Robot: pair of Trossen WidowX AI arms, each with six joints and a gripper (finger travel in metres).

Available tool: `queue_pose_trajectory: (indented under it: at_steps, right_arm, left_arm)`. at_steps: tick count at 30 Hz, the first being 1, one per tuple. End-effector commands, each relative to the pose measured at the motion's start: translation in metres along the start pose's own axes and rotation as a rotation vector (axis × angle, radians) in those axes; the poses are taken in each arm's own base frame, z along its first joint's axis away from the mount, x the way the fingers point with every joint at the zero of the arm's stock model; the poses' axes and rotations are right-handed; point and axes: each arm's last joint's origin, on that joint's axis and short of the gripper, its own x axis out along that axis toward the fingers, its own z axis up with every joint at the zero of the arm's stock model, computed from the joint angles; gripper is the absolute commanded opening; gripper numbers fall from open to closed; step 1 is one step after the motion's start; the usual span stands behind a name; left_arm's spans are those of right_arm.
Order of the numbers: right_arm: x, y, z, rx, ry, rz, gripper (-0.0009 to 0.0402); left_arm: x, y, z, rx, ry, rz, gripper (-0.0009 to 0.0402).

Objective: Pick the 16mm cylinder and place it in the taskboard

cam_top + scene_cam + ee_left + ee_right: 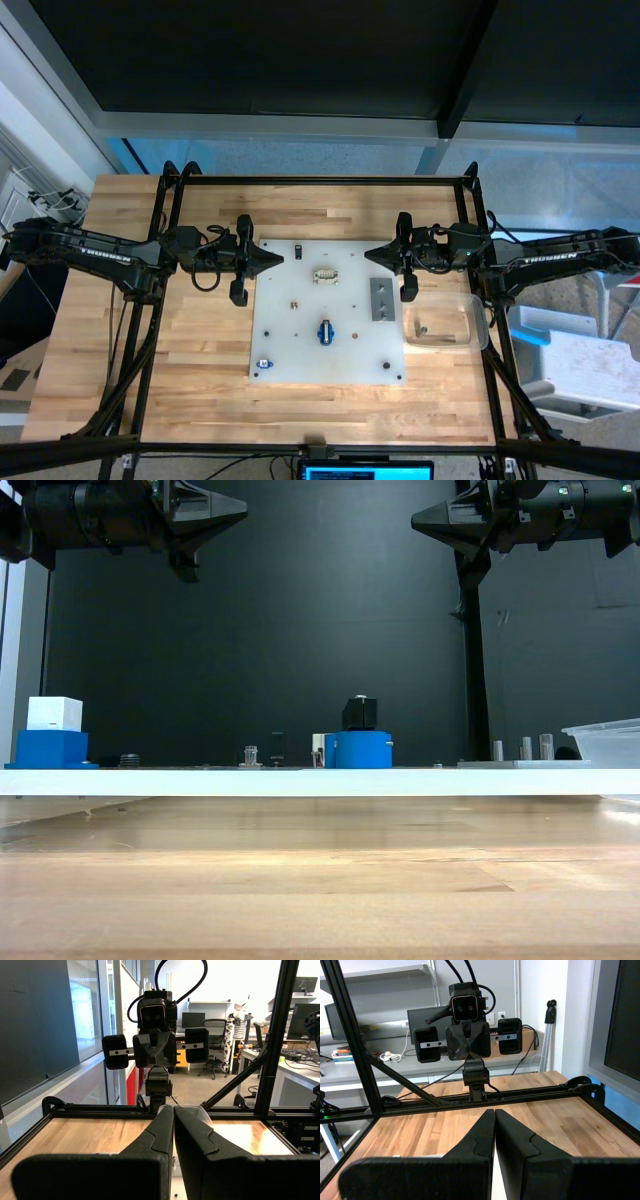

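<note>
Nothing is yet done: the left gripper [281, 257] and right gripper [369, 256] are held clenched and empty above the taskboard [290, 345], while the 16mm cylinder [424, 327], apparently lying in the clear bin [484, 325] below and beside the right gripper, is yet to be picked.

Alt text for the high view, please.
Both arms hover above the far part of the white taskboard, the shut left gripper reaching in from the left and the shut right gripper from the right, tips facing each other. Right of the board, a clear bin holds a small grey piece.
</note>
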Motion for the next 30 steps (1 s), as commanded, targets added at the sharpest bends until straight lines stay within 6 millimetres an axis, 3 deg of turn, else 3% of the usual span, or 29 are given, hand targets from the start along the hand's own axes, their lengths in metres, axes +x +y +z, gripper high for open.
queue_pose_trajectory:
  at_steps: [1,20,30]
  right_arm:
    - [0.000,0.000,0.000,0.000,0.000,0.001,0.0000]
    - [0.000,0.000,-0.001,0.017,0.009,-0.001,0.0000]
    - [0.002,0.002,0.012,0.013,0.179,-0.020,0.0000]
  left_arm:
    - [0.000,0.000,0.000,0.000,0.000,0.000,0.0000]
    - [0.000,0.000,0.000,0.001,0.000,0.000,0.0000]
    - [0.000,0.000,0.000,0.001,0.000,0.000,0.0000]
